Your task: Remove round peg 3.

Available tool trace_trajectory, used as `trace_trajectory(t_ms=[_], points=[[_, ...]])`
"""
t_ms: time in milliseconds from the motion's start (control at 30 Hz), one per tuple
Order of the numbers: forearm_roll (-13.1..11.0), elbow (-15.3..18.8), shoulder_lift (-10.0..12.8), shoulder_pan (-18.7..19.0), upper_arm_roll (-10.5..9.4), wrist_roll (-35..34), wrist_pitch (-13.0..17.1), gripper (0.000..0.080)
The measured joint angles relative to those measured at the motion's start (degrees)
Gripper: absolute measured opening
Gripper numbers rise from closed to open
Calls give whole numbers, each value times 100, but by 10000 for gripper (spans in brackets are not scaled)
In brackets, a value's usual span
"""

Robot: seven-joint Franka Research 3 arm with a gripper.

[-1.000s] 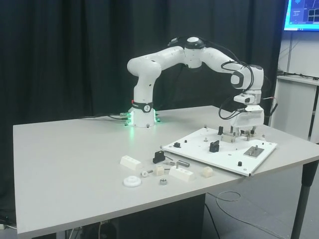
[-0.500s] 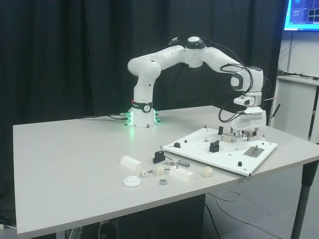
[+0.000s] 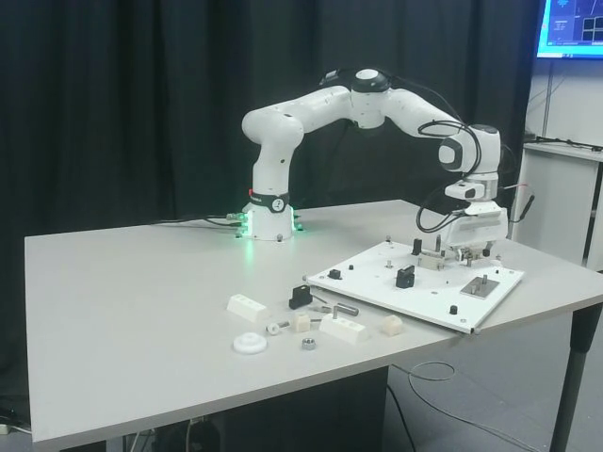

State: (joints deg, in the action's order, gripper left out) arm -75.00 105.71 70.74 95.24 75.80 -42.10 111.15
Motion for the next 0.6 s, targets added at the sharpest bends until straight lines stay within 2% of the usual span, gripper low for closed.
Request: trace_trajectory(t_ms=[600], points=[[15, -17, 3, -102, -95, 1, 79, 800]])
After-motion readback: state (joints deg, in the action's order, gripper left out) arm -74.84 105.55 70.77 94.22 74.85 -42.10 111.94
